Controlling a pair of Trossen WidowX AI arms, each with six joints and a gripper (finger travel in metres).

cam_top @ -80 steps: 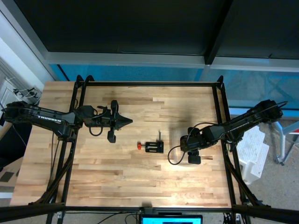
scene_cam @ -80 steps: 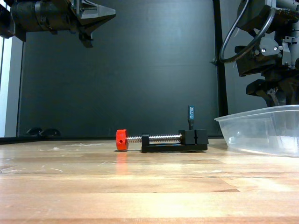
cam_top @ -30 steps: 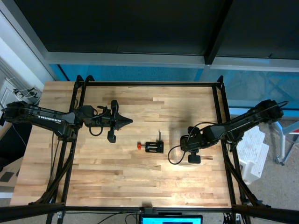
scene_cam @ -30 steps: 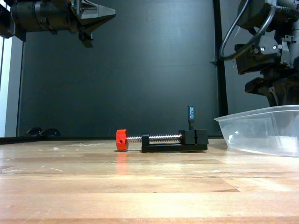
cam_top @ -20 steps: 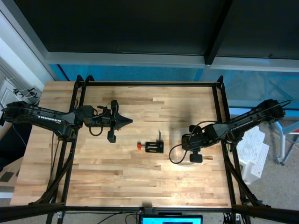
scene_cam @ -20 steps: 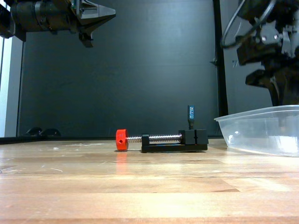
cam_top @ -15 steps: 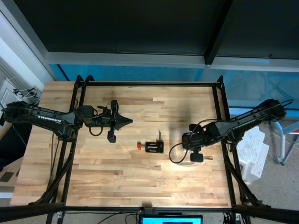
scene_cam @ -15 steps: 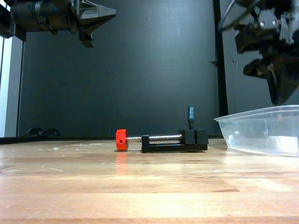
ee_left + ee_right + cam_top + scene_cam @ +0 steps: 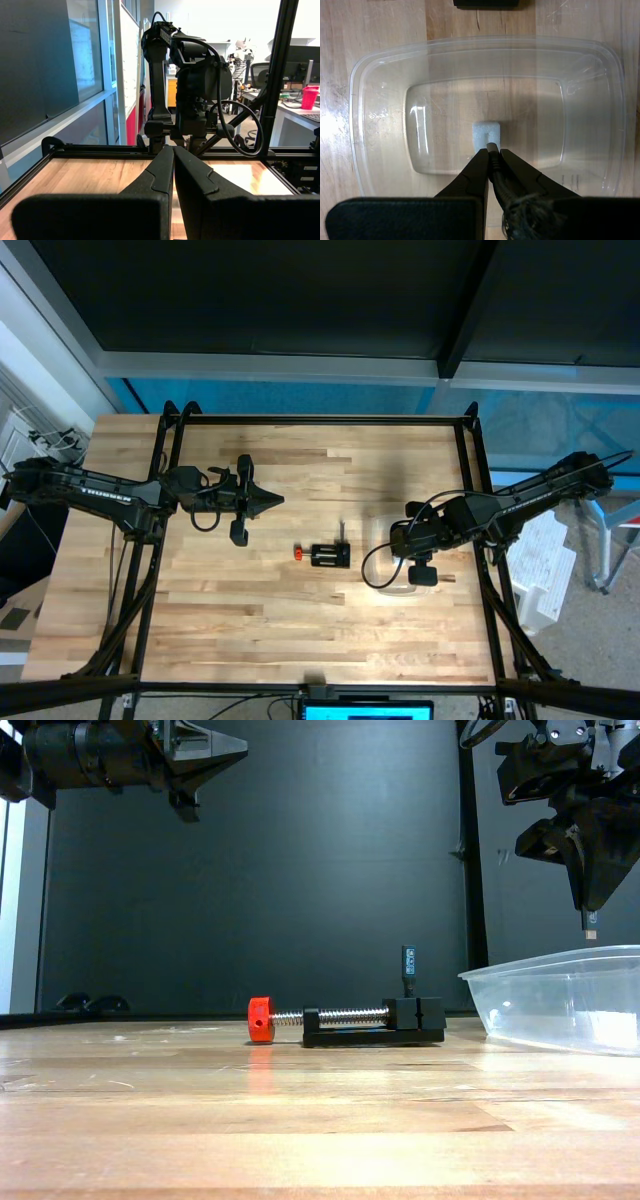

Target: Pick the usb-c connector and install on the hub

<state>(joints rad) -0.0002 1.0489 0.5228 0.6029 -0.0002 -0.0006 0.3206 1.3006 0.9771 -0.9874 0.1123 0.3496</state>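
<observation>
My right gripper (image 9: 588,906) hangs above the clear plastic tray (image 9: 545,1002), shut on the usb-c connector (image 9: 591,932), whose small silver-grey tip pokes out below the fingertips. From the right wrist camera the connector (image 9: 491,148) shows pinched between the fingers over the tray (image 9: 380,90). The hub (image 9: 365,1023) is a black block with a red-orange knob (image 9: 261,1020) and an upright grey stem (image 9: 408,966); it lies on the table left of the tray. Seen from above, the hub (image 9: 327,556) sits mid-table. My left gripper (image 9: 272,500) is parked high at the left, shut and empty.
A white square pad (image 9: 486,134) lies on the tray floor under the right gripper. A black metal frame (image 9: 320,421) borders the wooden table. The left gripper (image 9: 173,150) faces the right arm across the table.
The right gripper has risen out of the tray, carrying the connector clear of the rim. The left arm and the hub have not moved.
</observation>
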